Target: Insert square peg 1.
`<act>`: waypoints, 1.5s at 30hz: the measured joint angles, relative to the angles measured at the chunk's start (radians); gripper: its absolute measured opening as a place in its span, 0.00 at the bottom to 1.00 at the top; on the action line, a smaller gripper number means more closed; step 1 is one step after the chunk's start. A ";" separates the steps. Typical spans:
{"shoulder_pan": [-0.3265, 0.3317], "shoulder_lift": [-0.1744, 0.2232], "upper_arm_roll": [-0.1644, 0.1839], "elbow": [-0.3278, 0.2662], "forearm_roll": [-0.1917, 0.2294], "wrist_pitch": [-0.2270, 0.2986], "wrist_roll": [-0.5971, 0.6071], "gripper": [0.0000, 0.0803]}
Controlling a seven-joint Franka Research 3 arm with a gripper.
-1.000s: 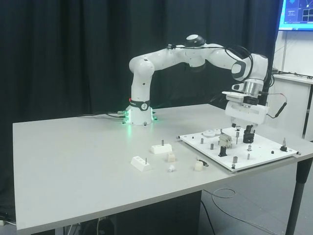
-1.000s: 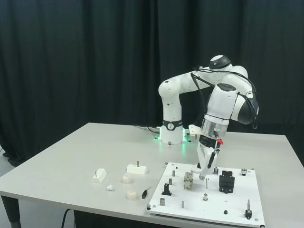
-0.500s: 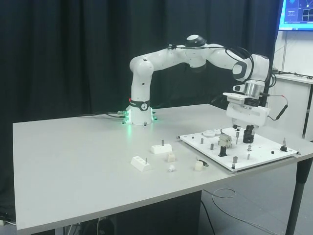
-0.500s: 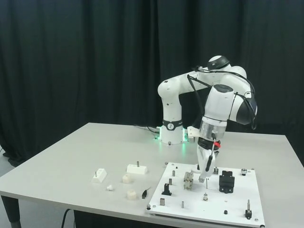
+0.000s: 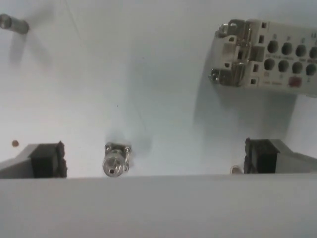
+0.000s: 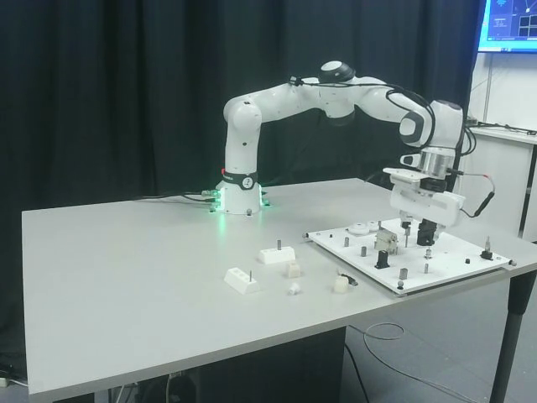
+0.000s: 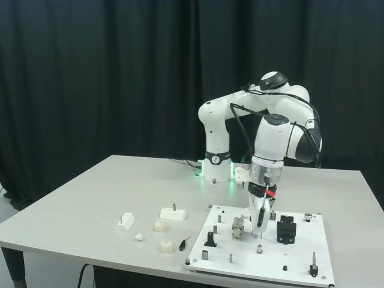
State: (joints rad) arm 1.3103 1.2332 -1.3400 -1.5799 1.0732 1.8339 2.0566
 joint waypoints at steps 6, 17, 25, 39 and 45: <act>-0.004 0.000 0.008 0.009 0.000 -0.017 0.023 1.00; -0.005 0.001 0.023 0.024 0.000 -0.027 0.044 1.00; -0.005 0.003 0.031 0.024 0.000 -0.028 0.055 1.00; -0.005 0.006 0.042 0.027 0.000 -0.025 0.066 1.00; -0.005 0.008 0.049 0.031 0.000 -0.019 0.070 1.00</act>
State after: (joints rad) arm 1.3057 1.2414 -1.2911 -1.5490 1.0729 1.8149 2.1264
